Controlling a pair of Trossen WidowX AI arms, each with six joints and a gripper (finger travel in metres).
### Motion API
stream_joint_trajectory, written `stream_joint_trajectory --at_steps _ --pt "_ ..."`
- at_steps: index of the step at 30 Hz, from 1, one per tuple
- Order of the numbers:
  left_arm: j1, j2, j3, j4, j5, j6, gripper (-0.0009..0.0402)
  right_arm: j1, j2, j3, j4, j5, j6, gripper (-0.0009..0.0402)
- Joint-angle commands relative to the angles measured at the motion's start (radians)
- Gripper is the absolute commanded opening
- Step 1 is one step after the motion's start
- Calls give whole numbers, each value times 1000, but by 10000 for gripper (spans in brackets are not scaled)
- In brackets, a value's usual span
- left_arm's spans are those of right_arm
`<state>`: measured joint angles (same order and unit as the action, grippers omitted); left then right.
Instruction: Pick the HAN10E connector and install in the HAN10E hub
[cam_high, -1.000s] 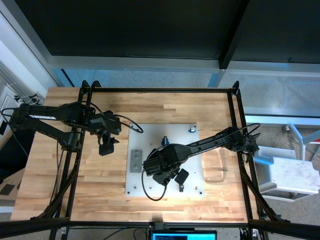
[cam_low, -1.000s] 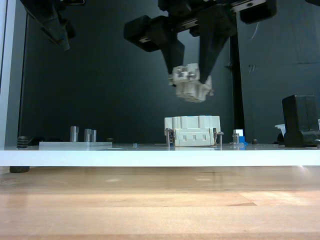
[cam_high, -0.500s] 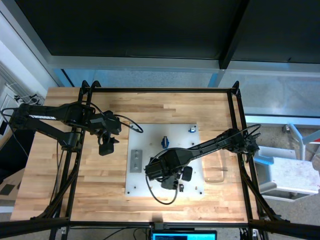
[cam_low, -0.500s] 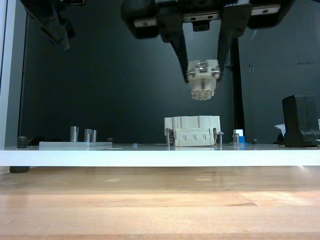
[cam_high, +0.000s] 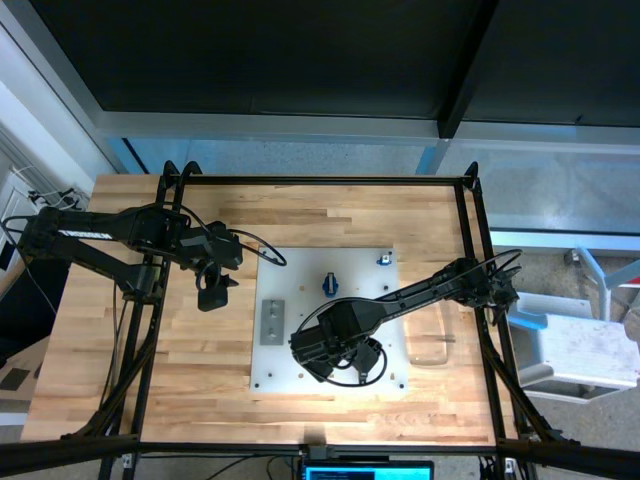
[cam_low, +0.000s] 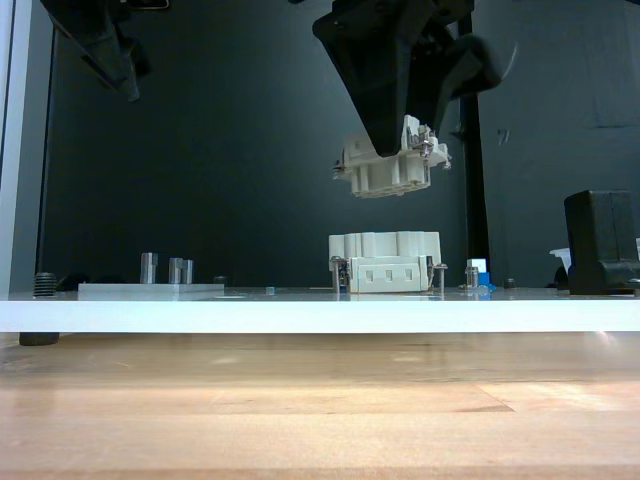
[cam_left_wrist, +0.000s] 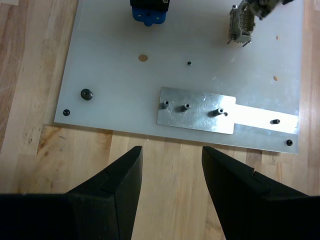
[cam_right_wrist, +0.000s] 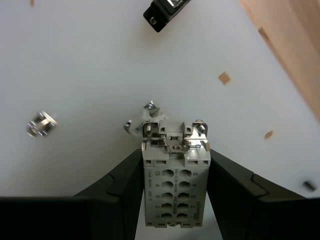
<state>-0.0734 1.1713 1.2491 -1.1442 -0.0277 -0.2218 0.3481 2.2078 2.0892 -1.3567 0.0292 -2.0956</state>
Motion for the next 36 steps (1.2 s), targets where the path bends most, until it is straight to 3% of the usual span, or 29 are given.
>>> stream_joint_trajectory --at_steps 1,3,9,16,21,26,36 --pt "0 0 0 0 0 0 162 -19 6 0 5 -45 -87 36" --pt "0 0 0 0 0 0 161 -26 6 0 5 -55 -153 36" --pt "0 0 0 0 0 0 161 -29 7 -2 6 -24 -383 36" --pt "0 0 1 0 0 0 162 -31 11 -8 -3 -7 -562 36" --pt "0 0 0 0 0 0 162 -32 11 -11 -23 23 -613 36" --pt "0 0 1 0 0 0 160 -32 10 -11 -21 23 -697 33" --pt "0 0 1 0 0 0 162 -32 8 -28 17 23 -715 -2"
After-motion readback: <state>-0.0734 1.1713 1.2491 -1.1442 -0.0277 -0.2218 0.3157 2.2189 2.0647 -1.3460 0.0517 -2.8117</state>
